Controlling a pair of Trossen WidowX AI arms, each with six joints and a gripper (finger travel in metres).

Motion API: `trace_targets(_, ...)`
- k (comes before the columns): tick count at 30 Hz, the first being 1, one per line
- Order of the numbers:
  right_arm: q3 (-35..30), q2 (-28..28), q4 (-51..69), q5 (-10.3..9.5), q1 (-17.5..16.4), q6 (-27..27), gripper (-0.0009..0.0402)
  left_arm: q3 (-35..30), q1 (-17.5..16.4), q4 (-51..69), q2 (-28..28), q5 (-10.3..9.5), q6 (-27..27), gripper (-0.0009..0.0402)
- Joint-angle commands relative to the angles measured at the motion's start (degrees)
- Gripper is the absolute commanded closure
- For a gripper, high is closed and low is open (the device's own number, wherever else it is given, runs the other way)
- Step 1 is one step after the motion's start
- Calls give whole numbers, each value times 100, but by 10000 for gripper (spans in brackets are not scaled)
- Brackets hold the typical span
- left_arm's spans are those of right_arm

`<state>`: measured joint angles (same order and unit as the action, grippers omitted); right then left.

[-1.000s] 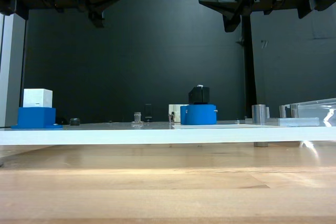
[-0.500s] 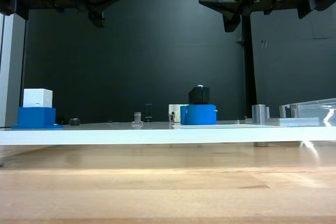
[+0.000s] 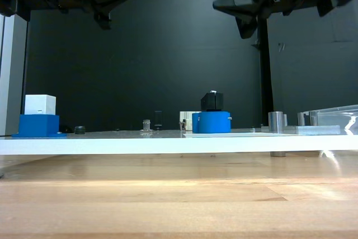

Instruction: Remove the 16mm cylinder and place in the container

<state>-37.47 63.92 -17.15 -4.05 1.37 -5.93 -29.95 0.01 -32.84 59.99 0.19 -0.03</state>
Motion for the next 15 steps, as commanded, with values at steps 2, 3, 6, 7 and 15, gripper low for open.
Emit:
trace_targets(2, -466, 101, 1287, 101, -188, 33, 393, 0, 0, 2, 2, 0, 0, 393)
trace_targets(3, -564, 116, 1561, 197, -247, 33, 393, 0, -2, 0, 2, 0, -2, 393)
trace_targets(6, -848, 245, 2304, 374, -402, 37, 393, 0, 0, 0, 2, 0, 0, 393)
trace_targets(7, -944, 282, 2553, 446, -444, 33, 393, 0, -2, 2, 2, 0, -2, 393)
trace_targets(15, -1729, 844, 4181, 662, -857, 28, 393, 0, -2, 0, 2, 0, 0, 393)
